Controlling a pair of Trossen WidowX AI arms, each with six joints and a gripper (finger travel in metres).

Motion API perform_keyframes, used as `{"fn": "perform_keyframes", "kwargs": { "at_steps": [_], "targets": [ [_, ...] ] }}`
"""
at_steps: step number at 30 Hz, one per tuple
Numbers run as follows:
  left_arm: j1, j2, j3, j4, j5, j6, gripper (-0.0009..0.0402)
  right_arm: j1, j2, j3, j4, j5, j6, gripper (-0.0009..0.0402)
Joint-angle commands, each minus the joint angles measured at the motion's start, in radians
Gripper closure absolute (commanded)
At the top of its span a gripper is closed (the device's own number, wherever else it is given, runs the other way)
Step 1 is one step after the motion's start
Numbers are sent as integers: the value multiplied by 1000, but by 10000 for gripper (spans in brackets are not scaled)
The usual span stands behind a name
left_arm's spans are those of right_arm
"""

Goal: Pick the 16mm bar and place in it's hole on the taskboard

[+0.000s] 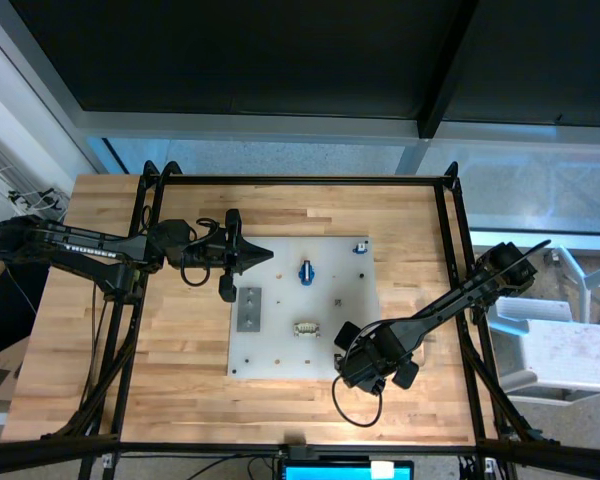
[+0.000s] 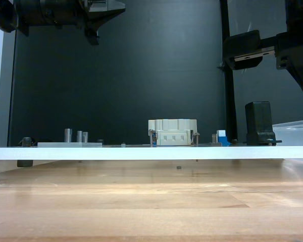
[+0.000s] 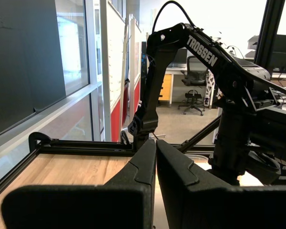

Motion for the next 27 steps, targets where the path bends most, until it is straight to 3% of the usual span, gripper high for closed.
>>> {"fn": "perform_keyframes", "kwargs": {
  "at_steps": [1,27],
  "targets": [
    [0,0,0,0,0,0,393,0,0,0,3,0,2,393],
    [0,0,0,0,0,0,393,1,-3,-16,15,-4,2,393]
  ]
}}
